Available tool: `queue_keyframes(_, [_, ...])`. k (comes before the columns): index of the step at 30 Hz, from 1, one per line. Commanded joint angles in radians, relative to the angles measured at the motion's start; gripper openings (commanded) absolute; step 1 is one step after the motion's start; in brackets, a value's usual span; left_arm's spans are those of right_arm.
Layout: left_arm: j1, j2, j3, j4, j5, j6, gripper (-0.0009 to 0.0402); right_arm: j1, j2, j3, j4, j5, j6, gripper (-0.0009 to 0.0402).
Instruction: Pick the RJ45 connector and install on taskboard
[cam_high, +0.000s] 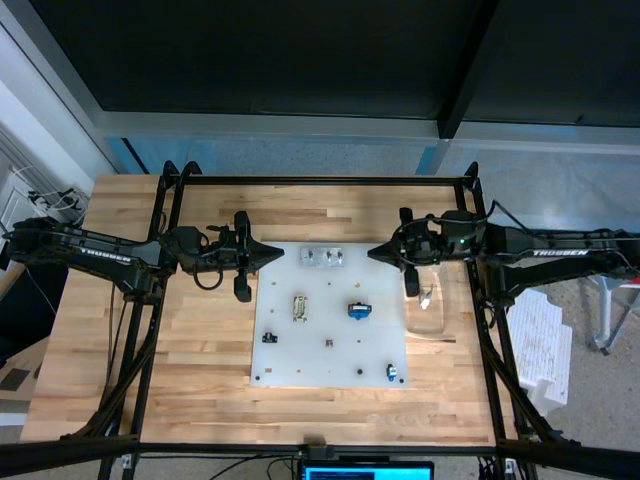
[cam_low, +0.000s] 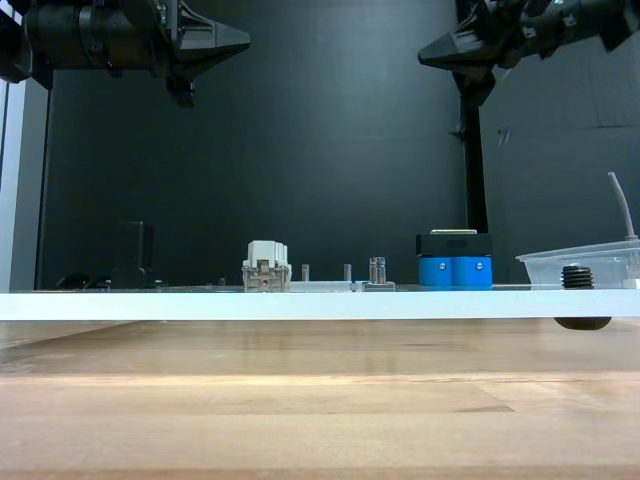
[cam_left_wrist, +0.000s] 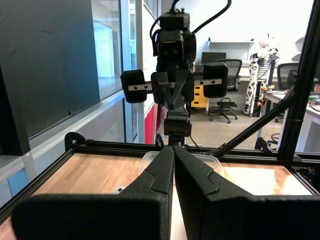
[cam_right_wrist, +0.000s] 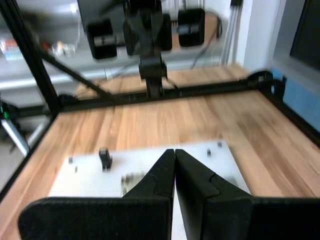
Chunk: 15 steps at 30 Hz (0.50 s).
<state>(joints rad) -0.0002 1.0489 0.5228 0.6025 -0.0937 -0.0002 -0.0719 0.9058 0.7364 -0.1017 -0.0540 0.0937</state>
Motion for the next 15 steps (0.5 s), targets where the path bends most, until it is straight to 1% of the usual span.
queue_keyframes(1, [0.000, 0.000, 0.000, 0.000, 0.000, 0.000, 0.0000, 0.000, -0.005, 0.062, -0.168, 0.000, -0.022, 0.0000])
queue_keyframes(7, [0.000, 0.000, 0.000, 0.000, 0.000, 0.000, 0.0000, 0.000, -0.014, 0.139, -0.407, 0.000, -0.030, 0.0000])
queue_keyframes(15, [0.000, 0.000, 0.000, 0.000, 0.000, 0.000, 0.0000, 0.000, -0.041, 0.189, -0.661, 0.000, -0.035, 0.0000])
